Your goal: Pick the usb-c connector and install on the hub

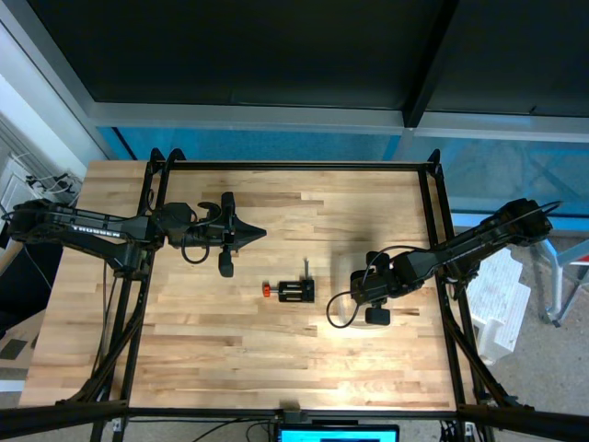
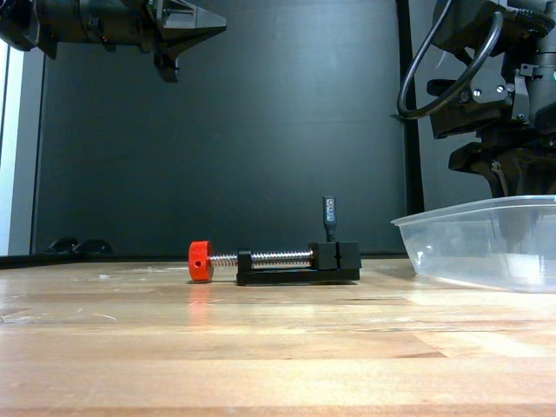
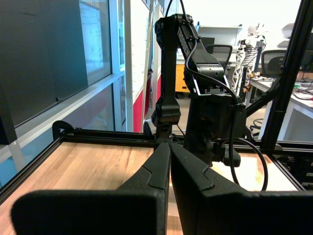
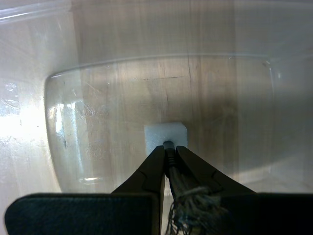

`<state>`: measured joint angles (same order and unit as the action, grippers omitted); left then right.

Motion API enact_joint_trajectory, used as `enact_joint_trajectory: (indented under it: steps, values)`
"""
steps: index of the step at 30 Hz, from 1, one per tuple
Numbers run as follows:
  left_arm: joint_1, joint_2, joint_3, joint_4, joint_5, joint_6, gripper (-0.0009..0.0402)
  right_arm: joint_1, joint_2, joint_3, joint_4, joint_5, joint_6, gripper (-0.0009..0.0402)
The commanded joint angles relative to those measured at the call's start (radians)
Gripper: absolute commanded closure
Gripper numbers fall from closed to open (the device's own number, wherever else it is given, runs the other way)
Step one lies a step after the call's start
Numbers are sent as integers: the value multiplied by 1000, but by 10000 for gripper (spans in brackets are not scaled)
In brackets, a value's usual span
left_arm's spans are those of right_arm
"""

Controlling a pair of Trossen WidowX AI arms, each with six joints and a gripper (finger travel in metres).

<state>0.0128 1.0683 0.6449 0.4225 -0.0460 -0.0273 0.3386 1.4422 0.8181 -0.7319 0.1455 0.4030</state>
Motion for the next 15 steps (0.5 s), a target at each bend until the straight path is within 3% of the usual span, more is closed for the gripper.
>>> enact_joint_trajectory:
  steps: [1, 15]
  values:
    - [0, 0, 0, 0, 0, 0, 393, 0, 0, 0, 2, 0, 0, 387]
    - [0, 0, 0, 0, 0, 0, 393, 2, -28, 0, -6, 1, -5, 393]
